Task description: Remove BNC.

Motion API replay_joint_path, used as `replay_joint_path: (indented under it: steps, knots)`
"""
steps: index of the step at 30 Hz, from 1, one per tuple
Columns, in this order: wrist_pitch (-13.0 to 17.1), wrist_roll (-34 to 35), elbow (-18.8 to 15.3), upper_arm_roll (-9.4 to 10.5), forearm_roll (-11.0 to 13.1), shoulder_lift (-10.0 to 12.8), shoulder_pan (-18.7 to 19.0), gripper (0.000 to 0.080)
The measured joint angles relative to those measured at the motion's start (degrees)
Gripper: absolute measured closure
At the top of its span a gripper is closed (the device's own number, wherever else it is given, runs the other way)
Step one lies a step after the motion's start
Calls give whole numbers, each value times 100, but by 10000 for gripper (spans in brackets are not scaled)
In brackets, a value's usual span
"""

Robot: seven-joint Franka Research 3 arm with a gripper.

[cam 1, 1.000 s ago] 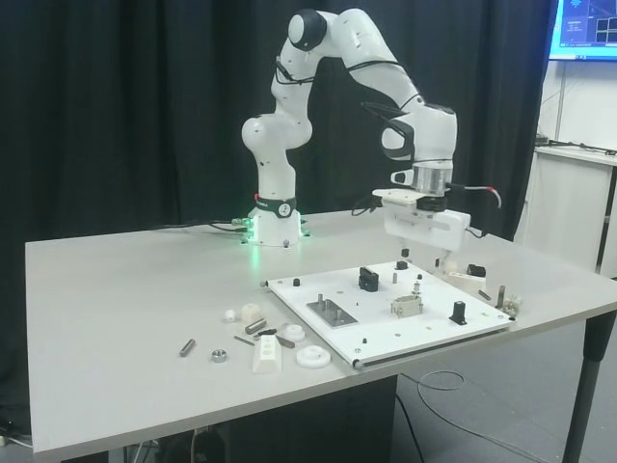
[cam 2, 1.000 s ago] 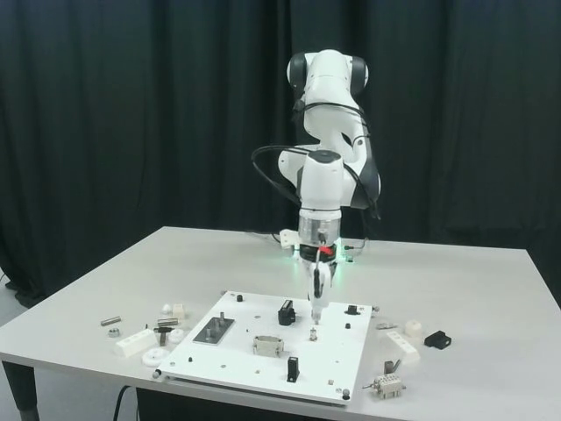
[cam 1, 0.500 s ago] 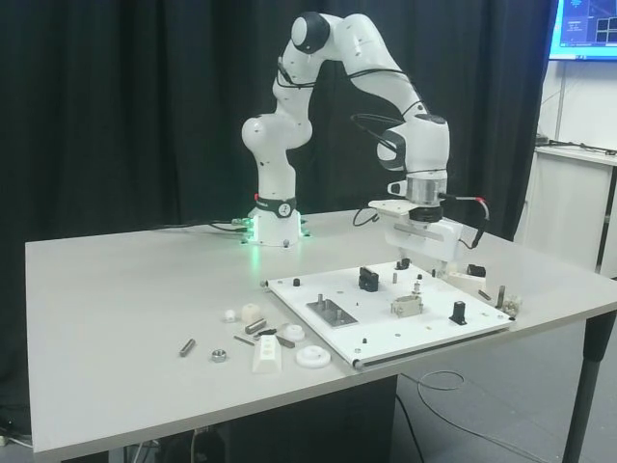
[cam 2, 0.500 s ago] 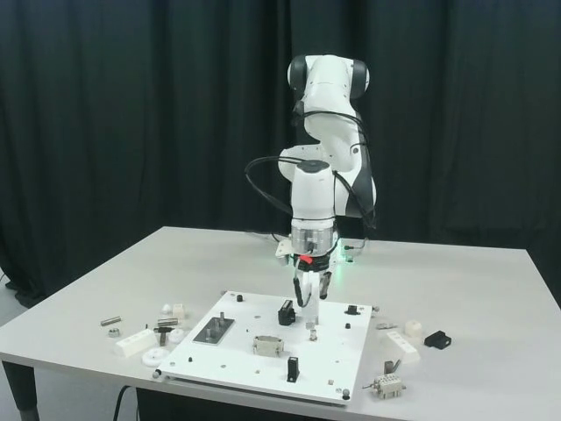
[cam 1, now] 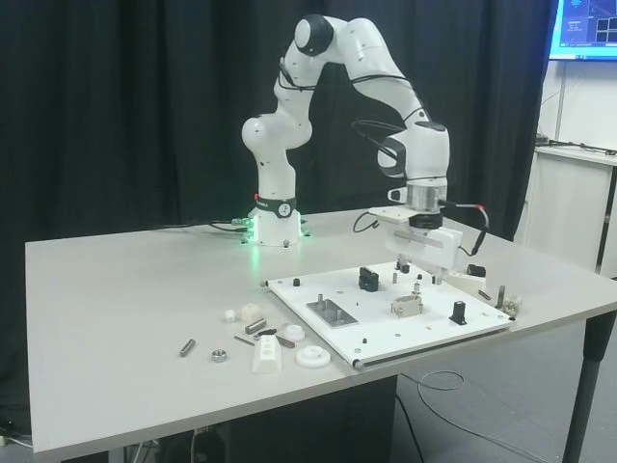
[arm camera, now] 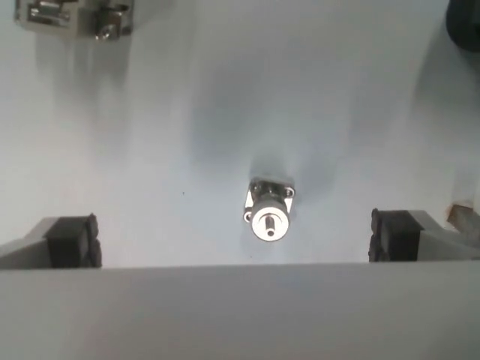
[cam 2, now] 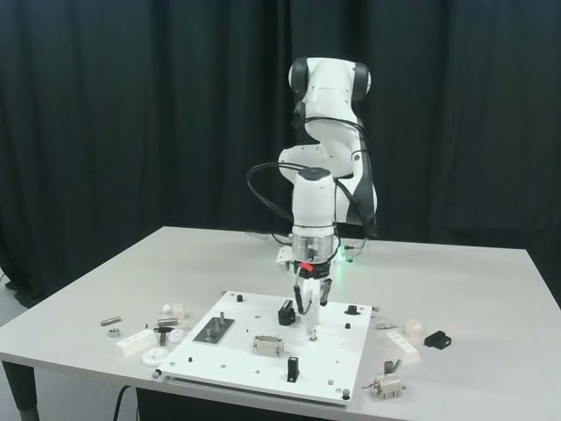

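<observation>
The BNC connector (arm camera: 270, 214) is a small metal post on a square flange, standing upright on the white board (cam 1: 386, 333). In the room views the BNC connector (cam 1: 417, 284) (cam 2: 312, 332) stands near the board's middle. My gripper (arm camera: 232, 238) hangs just above it and is open. Its two black fingertips (arm camera: 71, 240) stand wide to either side of the post and do not touch it. In both room views the gripper (cam 1: 420, 273) (cam 2: 310, 303) points straight down over the connector.
On the board also stand a black block (cam 1: 367, 280), a grey metal plate (cam 1: 332, 311), a metal multi-pin connector (cam 1: 405, 307) (arm camera: 71, 15) and a small black clip (cam 1: 459, 312). Loose white and metal parts (cam 1: 265, 347) lie on the table beside the board; more parts (cam 2: 412, 335) lie at its other side.
The arm has come down and turned its wrist about the vertical axis. The gripper now hangs lower and closer over the BNC connector. Nothing on the board has moved.
</observation>
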Motion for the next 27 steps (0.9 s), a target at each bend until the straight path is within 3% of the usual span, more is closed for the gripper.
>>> replay_joint_path:
  steps: [27]
  knots:
    - [194,-64,20,4,0,280,89,3]
